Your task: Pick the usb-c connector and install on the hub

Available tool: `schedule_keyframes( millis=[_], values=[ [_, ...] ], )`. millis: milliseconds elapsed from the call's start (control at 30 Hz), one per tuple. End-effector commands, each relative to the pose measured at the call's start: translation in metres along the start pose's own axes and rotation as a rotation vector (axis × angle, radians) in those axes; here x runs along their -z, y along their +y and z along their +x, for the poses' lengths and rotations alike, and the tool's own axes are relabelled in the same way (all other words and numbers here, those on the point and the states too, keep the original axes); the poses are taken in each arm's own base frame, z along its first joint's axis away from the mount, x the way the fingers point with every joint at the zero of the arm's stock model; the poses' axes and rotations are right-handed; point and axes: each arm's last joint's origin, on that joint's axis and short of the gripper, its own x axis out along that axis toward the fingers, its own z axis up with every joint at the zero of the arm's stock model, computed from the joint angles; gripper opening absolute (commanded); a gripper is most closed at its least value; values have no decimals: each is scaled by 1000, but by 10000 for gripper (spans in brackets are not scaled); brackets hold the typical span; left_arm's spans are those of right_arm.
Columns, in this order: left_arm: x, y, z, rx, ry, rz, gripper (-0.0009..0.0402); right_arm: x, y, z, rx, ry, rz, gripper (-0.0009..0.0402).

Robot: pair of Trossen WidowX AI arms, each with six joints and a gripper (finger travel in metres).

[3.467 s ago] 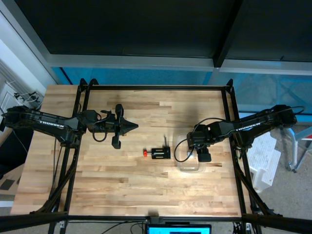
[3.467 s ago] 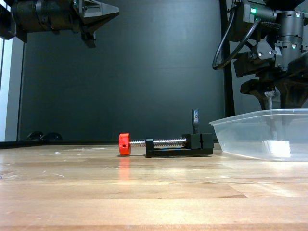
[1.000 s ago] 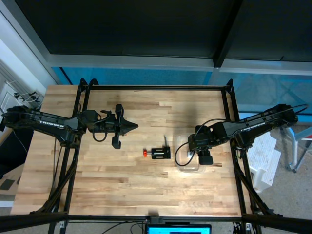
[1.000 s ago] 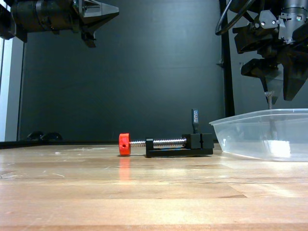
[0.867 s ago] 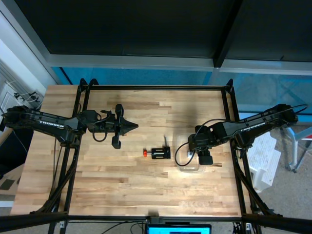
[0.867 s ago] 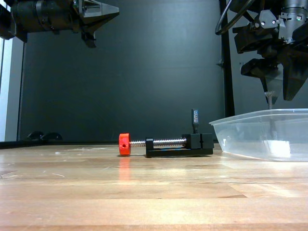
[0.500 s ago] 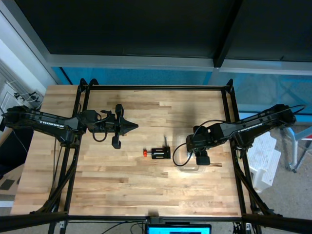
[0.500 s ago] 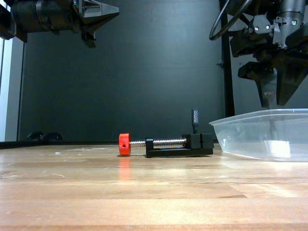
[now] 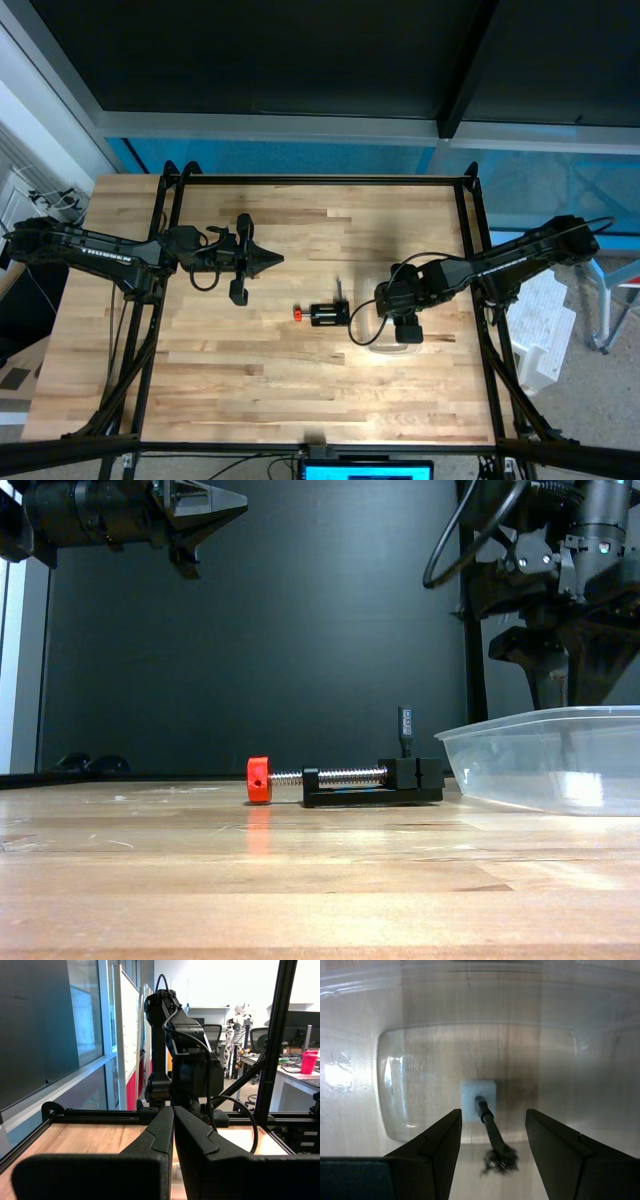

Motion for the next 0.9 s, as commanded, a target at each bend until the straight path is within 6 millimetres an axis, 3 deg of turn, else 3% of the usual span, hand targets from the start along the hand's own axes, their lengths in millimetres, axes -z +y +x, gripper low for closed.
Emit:
schedule_keyframes(
  millis=[33, 900],
  values=[
    [0, 0, 0, 0, -1, 0, 0, 0, 2, 3, -1, 0, -1, 177],
    [0, 0, 0, 0, 0, 0, 0, 1, 6, 26, 3, 25, 18, 177]
  ],
)
